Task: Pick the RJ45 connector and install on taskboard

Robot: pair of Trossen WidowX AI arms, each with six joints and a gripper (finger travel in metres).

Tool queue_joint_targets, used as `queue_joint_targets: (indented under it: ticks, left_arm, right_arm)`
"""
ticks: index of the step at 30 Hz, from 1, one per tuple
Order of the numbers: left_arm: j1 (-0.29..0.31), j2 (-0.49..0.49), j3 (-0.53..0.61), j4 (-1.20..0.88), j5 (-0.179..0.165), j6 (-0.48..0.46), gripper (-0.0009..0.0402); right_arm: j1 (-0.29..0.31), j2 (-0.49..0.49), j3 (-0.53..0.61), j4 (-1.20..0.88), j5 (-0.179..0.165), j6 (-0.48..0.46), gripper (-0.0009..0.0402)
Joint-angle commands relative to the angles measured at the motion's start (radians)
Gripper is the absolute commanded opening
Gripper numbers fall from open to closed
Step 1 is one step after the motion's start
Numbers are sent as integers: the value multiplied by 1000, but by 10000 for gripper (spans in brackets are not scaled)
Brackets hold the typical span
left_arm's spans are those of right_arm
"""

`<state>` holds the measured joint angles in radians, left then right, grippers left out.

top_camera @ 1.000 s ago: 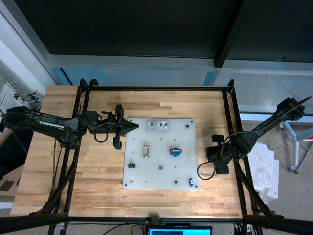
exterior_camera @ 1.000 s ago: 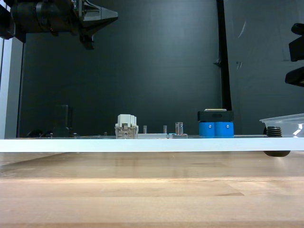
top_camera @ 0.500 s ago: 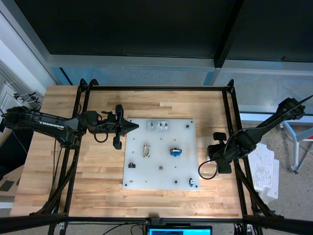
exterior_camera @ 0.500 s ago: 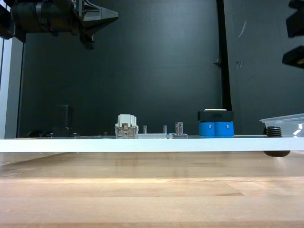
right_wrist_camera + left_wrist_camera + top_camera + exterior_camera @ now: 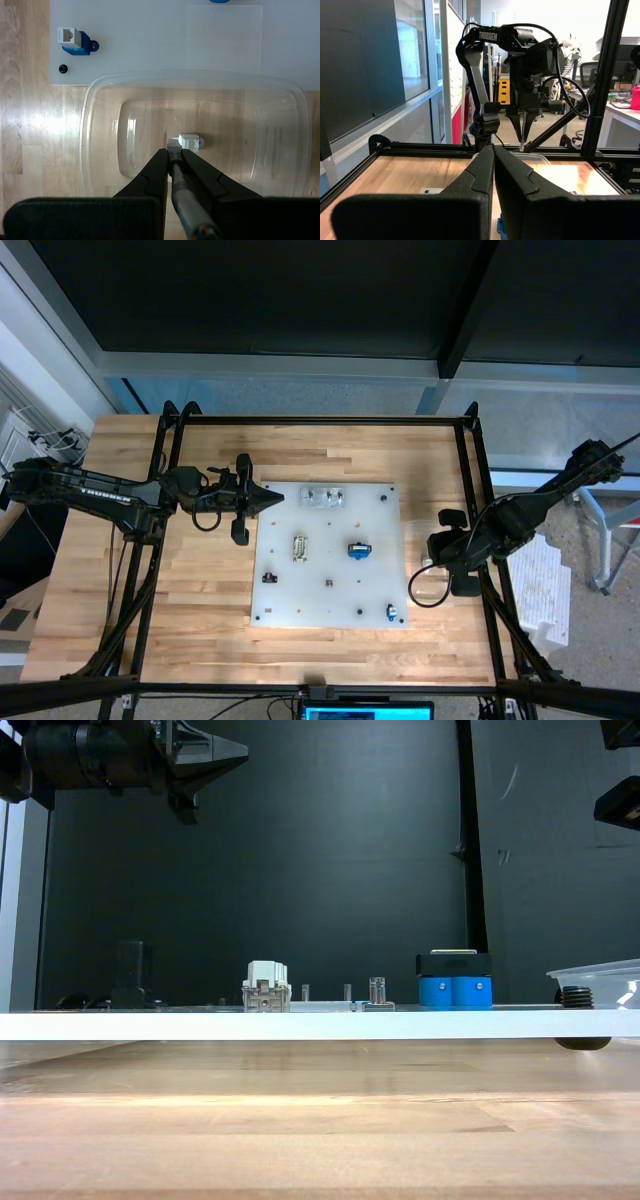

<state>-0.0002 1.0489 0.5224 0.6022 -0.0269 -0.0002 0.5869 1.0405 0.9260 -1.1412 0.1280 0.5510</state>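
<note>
Right gripper (image 5: 172,152): 2 fingers pinched narrow on the rear of the plug (image 5: 174,144), with the grey cable (image 5: 187,210) trailing back between them. The plug tip points down over the clear tray (image 5: 100,87). It is probably lifted off the tray floor, since the low view shows this gripper hanging high. A small white piece (image 5: 190,142) sits just beside the tip; I cannot tell whether it belongs to the plug or lies loose in the tray.

Beyond the tray rim is the board (image 5: 160,40). Near its edge is a white socket (image 5: 67,34) on a blue mount, the likely target.

Step in hand (judgement): carry, then insert.
1. Clear the tray wall before moving across.
2. Line the plug's long axis up with the socket mouth, latch side matched.
3. Press straight and slowly. The grip is behind the plug, so it could pivot.

Left gripper (image 5: 493,150): closed, empty, raised over the board's far left corner, well apart from the work.
</note>
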Motion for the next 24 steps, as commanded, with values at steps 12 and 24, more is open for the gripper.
queue_joint_targets:
  ticks: [12,24]
  left_arm:
    - [0,0,0,0,0,0,0]
    - [0,0,0,0,0,0,0]
  right_arm:
    - [11,119,66,65,1,18,0]
    - [47,330,196,134,2,44,0]
